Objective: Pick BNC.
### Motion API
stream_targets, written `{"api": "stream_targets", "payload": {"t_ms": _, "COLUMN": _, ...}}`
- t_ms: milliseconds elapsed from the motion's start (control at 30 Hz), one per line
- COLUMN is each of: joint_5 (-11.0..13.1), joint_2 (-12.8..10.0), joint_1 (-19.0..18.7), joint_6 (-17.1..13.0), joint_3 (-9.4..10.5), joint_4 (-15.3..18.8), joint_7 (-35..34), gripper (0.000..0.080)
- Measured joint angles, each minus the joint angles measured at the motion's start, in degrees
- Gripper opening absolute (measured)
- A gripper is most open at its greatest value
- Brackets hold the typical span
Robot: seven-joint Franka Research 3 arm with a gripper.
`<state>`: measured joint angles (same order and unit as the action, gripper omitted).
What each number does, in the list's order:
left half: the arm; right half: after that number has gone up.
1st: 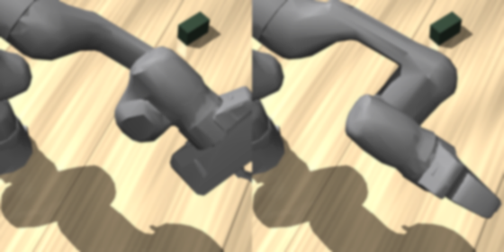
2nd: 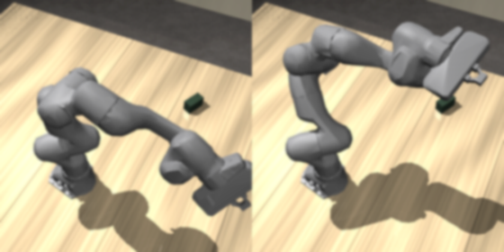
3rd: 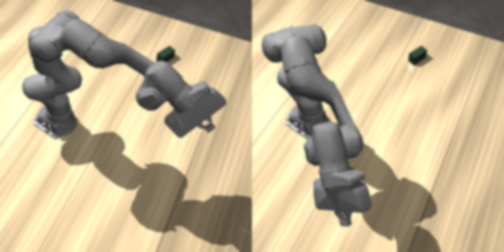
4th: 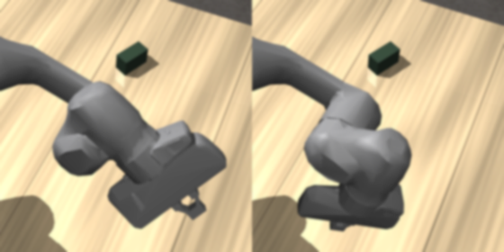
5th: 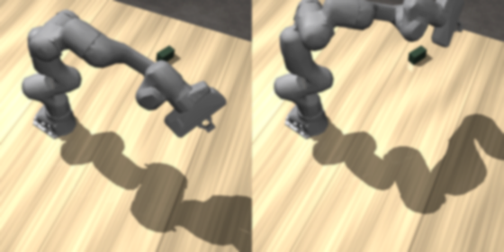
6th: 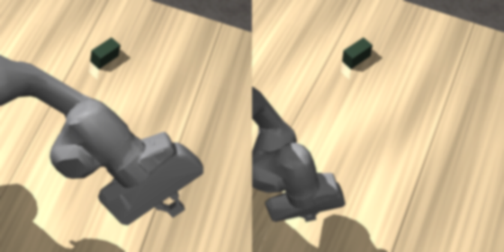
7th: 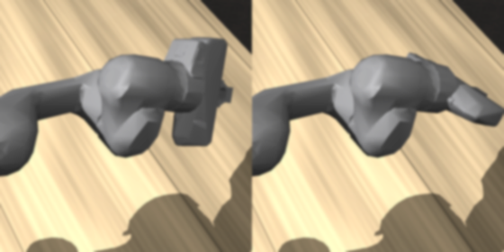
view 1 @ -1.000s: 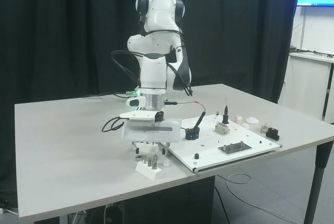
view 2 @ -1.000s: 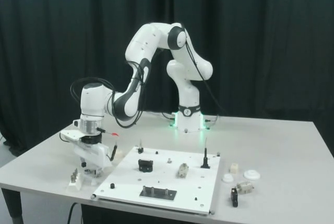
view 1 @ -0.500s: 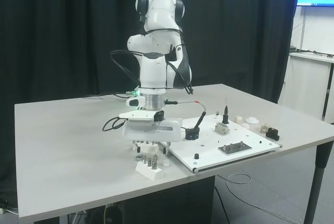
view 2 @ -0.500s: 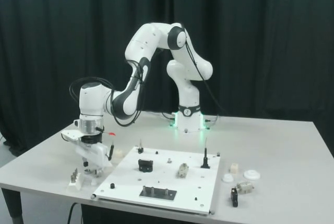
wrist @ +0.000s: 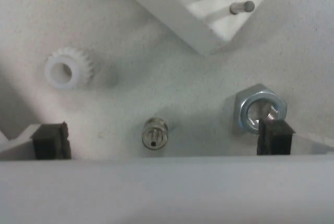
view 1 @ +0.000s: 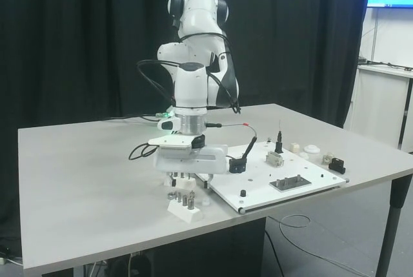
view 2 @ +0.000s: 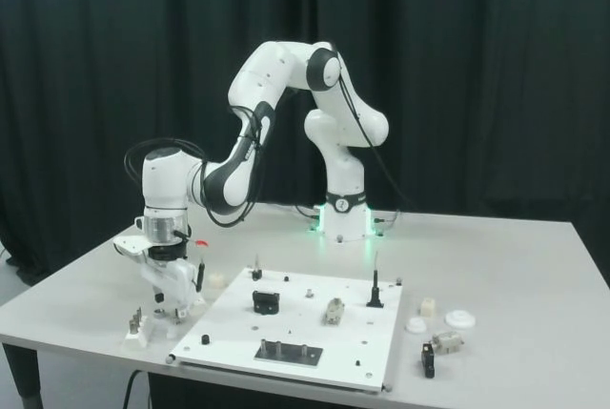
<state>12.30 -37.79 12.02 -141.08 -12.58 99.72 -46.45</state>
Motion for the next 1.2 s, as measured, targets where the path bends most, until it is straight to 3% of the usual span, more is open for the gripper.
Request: {"api": "stream_targets", "payload": {"t_ms": 1200, "joint_5": -0.7, "joint_2": -2.07, "joint_1": -1.29, "joint_6": -0.84, "joint_3": -0.97, "joint_4": 0.0, "joint_7": -1.03, "gripper": 0.08}}
